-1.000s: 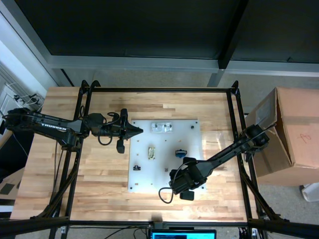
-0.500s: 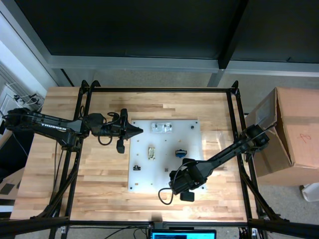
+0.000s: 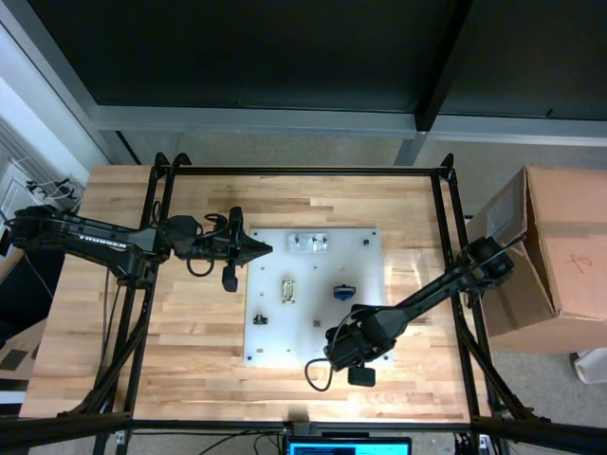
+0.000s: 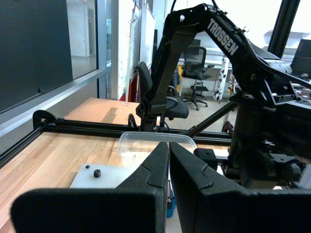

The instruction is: Pick the M12 nut and place it on its threads and fasten

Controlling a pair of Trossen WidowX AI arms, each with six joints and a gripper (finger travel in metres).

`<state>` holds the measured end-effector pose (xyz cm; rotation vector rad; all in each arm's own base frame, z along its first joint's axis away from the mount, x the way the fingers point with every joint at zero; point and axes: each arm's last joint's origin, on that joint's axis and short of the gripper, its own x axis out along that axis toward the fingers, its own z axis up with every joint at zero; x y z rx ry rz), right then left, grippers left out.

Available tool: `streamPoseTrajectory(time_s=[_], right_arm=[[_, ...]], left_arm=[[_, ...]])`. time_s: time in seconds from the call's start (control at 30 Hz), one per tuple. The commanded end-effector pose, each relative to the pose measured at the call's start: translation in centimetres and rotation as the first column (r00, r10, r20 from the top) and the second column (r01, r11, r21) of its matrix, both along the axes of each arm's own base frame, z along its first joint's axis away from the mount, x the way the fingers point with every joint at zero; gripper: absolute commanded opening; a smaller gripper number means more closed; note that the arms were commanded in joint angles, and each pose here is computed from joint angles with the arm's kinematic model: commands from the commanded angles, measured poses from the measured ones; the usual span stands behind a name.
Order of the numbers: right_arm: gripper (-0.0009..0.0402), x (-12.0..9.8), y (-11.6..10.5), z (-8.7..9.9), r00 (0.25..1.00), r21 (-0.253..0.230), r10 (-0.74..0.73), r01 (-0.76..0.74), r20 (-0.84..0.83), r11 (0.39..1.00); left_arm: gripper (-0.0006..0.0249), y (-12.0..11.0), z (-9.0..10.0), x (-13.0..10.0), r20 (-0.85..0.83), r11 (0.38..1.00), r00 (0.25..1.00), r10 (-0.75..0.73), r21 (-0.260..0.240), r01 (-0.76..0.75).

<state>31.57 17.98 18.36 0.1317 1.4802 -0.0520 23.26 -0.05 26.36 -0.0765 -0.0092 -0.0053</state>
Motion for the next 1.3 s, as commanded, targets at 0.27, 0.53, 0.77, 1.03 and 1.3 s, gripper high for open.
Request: streamPoseTrajectory(time_s=[0.27, 0.53, 0.77, 1.03, 1.3], right_arm=[[0.0000, 0.4, -0.2, 0.2, 0.995, -0.094, -0.021, 0.030, 0.095, 0.995], [0.0000, 0.4, 0.0, 0.0, 0.996, -0.073, -0.016, 0.022, 0.086, 0.997], [0.0000, -0.2, 0.7, 0.0, 0.996, 0.166, 0.073, -0.062, -0.060, 0.984], [0.0000, -0.2, 0.0, 0.2, 1.000, -0.030, 0.005, -0.005, 0.020, 1.000], [0.0000, 0.3, 0.0, 0.1, 0.995, -0.095, -0.023, 0.033, 0.097, 0.995]], left_arm=[[0.0000, 0.0, 0.0, 0.0, 0.000, 1.000, 1.000, 0.000, 0.000, 0.000], [0.0000, 0.0, 0.0, 0.0, 0.001, 1.000, 1.000, 0.000, 0.000, 0.000], [0.0000, 0.0, 0.0, 0.0, 0.001, 1.000, 1.000, 0.000, 0.000, 0.000], [0.0000, 0.0, 0.0, 0.0, 0.001, 1.000, 1.000, 0.000, 0.000, 0.000], [0.0000, 0.0, 0.0, 0.0, 0.001, 1.000, 1.000, 0.000, 0.000, 0.000]])
